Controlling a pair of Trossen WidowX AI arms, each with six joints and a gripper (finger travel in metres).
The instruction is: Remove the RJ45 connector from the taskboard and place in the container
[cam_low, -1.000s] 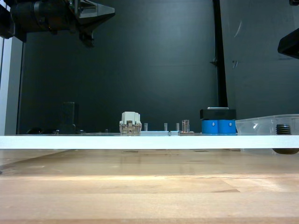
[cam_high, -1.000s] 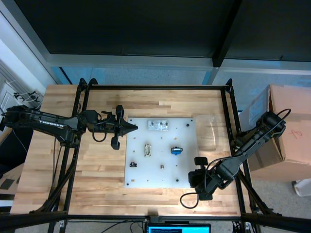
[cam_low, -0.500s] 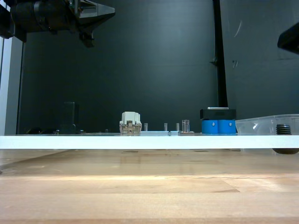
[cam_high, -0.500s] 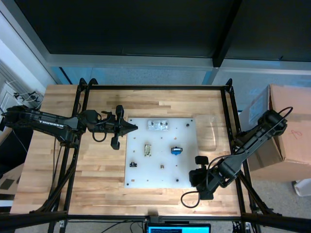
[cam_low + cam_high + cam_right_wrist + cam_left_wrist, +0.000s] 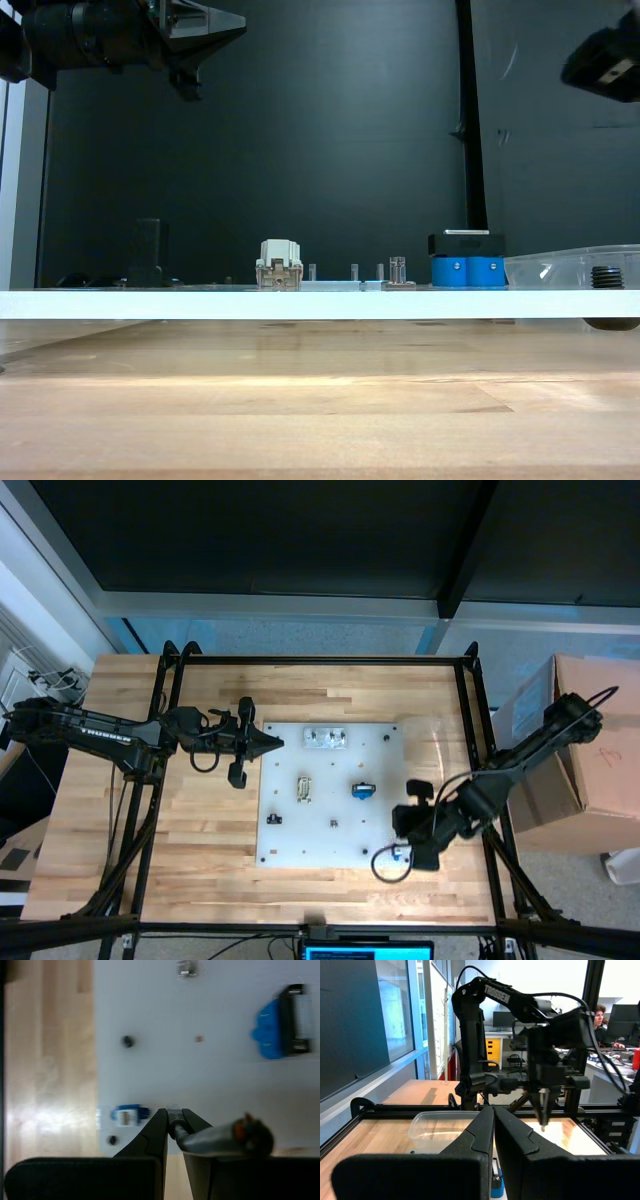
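Above taskboard (image 5: 300, 845) near-R corner, RJ45 connector (image 5: 173, 1121) is pinched in right gripper (image 5: 173, 1113) — prob. light, stiff, best held at body; left gripper (image 5: 493, 1110) closed, empty, over L edge.

The high camera looks down and away from above the counter's (image 5: 210, 830) near edge, taking in the whole board (image 5: 380, 770). The low one sits level at counter height. Each wrist camera sights along its tool — the left end effector (image 5: 493, 1108) level across to the container (image 5: 435, 1127), the right end effector (image 5: 172, 1111) straight down, close over that board.
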